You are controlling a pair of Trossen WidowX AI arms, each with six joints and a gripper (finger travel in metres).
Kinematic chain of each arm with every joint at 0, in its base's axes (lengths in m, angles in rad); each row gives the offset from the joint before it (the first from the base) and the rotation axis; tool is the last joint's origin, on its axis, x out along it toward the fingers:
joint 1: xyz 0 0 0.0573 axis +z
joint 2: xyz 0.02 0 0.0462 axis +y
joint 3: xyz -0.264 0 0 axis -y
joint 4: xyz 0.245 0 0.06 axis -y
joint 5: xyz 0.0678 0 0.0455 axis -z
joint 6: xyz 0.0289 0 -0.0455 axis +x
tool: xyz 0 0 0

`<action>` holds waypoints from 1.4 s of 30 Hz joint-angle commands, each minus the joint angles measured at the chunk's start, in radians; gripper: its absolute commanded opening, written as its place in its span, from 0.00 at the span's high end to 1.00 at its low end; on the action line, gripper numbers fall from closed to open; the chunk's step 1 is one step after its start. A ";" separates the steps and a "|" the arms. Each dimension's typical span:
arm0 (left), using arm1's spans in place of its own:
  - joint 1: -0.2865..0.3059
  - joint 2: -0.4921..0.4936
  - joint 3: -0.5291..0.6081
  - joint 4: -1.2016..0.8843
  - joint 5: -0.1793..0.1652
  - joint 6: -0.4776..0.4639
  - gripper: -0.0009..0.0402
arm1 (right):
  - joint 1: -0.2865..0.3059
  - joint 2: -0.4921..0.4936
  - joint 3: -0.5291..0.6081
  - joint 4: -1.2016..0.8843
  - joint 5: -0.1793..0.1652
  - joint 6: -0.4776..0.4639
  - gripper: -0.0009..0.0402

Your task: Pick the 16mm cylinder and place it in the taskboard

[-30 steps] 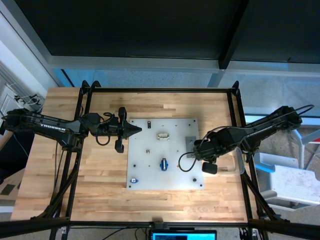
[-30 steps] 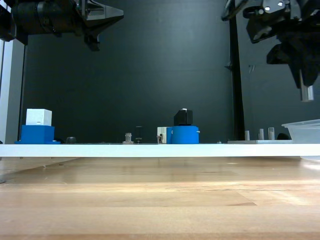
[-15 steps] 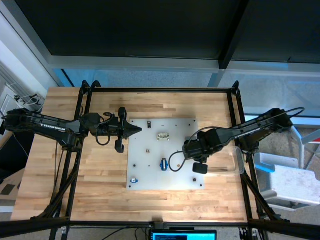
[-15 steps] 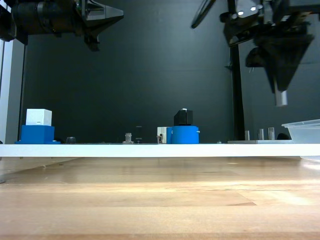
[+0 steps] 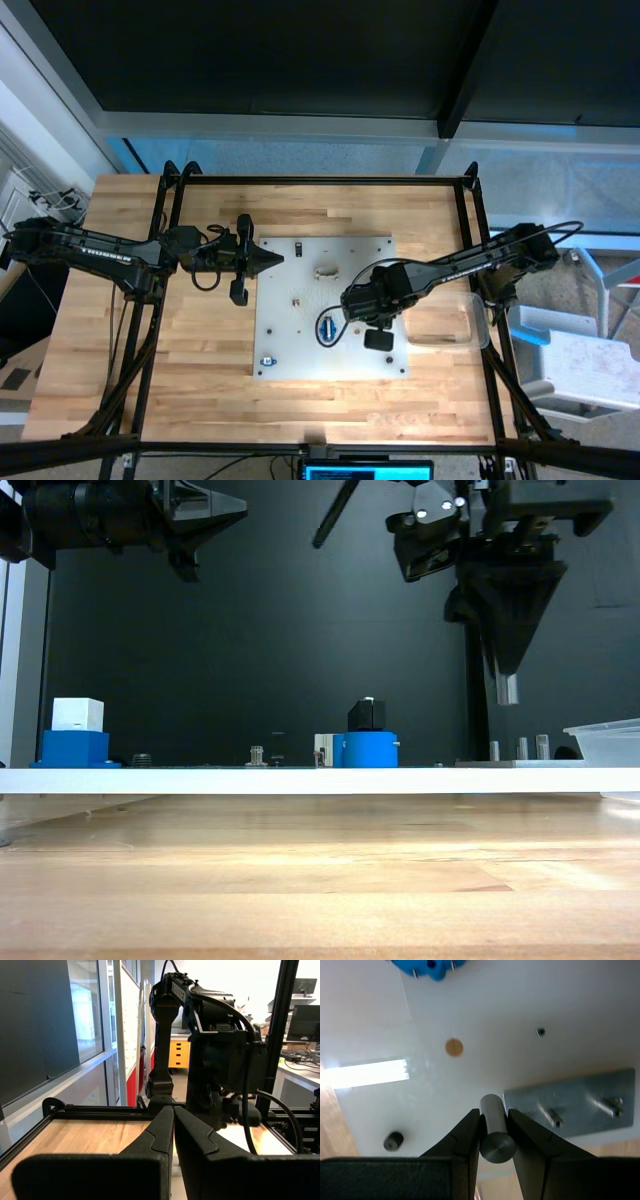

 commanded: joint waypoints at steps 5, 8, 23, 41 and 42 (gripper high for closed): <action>0.000 0.000 0.000 0.000 0.000 0.000 0.98 | 0.001 0.047 0.027 0.035 -0.008 -0.015 0.95; 0.000 0.000 0.000 0.000 0.000 0.000 0.98 | 0.000 0.063 0.033 0.043 -0.022 -0.017 0.95; 0.000 0.000 0.000 0.000 0.000 0.000 0.98 | 0.000 0.112 0.033 0.111 -0.054 0.001 0.95; 0.000 0.000 0.000 -0.001 0.000 0.000 0.98 | -0.003 0.143 0.033 0.140 -0.051 -0.002 0.95; 0.000 0.000 0.000 -0.001 0.000 0.000 0.98 | -0.003 0.143 0.033 0.140 -0.051 -0.002 0.95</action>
